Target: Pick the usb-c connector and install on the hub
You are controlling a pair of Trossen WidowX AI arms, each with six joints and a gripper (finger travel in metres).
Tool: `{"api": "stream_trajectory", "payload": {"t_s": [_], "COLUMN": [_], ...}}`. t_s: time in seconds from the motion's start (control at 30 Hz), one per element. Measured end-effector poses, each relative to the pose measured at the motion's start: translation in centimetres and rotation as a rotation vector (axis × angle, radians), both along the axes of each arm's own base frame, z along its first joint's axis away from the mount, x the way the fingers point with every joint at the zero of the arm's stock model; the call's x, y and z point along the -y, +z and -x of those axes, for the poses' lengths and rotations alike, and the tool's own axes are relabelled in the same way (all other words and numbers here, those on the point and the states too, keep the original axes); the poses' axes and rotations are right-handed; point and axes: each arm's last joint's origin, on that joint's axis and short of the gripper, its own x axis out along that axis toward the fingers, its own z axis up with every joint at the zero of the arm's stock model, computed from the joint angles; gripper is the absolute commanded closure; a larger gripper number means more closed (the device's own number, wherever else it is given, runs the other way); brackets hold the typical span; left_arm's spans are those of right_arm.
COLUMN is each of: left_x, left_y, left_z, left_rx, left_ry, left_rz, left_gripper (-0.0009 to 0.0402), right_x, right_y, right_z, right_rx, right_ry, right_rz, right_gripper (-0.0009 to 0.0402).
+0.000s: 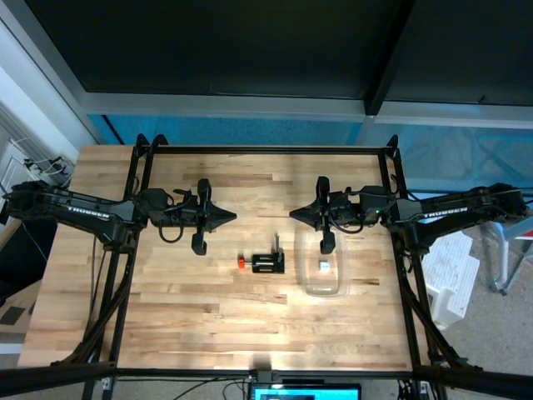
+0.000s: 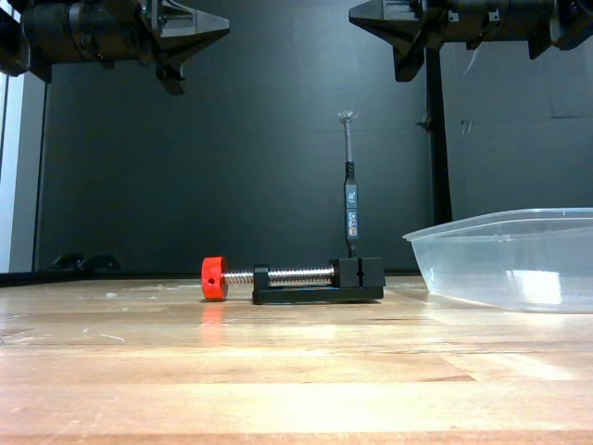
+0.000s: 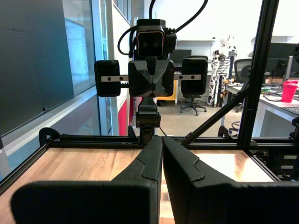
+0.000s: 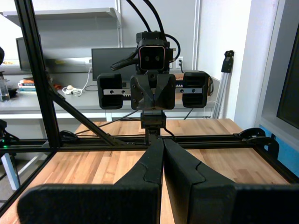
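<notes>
Connector [image 2: 351,209] unheld; grippers left [image 3: 162,140], right [image 4: 163,140] closed

The black usb-c connector [image 2: 351,209] stood upright and free on the short black tab [image 2: 351,248] which the black vise [image 2: 320,279] with the red knob [image 2: 214,278] held. Its grey braided cable [image 2: 348,141] rose straight up from it.

Connector [image 2: 351,209] upright on vise [image 2: 315,278], tray [image 2: 510,264] right
</notes>
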Motion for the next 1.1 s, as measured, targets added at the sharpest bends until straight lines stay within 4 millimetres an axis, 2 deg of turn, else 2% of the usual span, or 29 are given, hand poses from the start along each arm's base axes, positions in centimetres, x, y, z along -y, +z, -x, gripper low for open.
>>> {"api": "stream_trajectory", "payload": {"t_s": [1.1], "left_x": [0.0], "left_y": [0.0], "left_z": [0.0], "left_rx": [0.0], "left_ry": [0.0], "left_rz": [0.0], "left_gripper": [0.0393], "right_x": [0.0], "right_y": [-0.27], "right_z": [0.0], "right_rx": [-0.028], "right_ry": [-0.002], "right_rz": [0.023], "right_gripper": [0.0393]}}
